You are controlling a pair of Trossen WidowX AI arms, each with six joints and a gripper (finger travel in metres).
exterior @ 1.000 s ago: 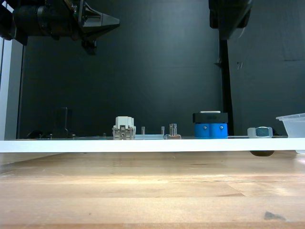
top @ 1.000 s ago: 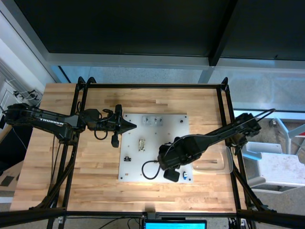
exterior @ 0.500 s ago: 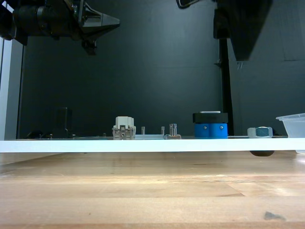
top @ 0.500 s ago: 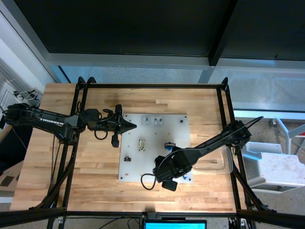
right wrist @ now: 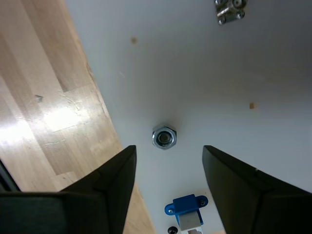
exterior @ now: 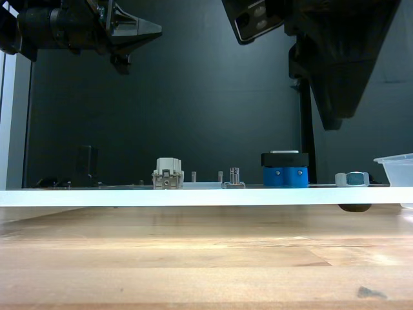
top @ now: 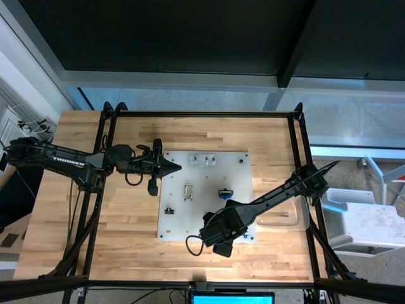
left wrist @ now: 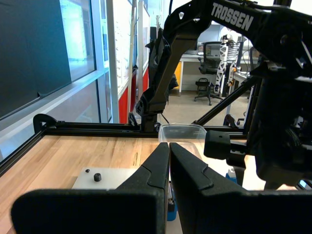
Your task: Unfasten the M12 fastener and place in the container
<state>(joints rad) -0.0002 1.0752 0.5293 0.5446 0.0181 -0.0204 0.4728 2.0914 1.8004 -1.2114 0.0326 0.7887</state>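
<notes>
I hold the right gripper (right wrist: pixel 168 147), fingers apart, above the M12 fastener (right wrist: pixel 164 137) near the white board (top: pixel 177 221) edge. The left gripper (left wrist: pixel 168 146), fingers together, is at its left edge.

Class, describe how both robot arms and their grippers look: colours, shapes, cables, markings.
Both arms are matte black, slim jointed links with white TROSSEN lettering; a black cable loops at each wrist. The left gripper, over the white board's left edge, has fingers tapering to a wedge; the right gripper, above its near edge, has broad black fingers.
</notes>
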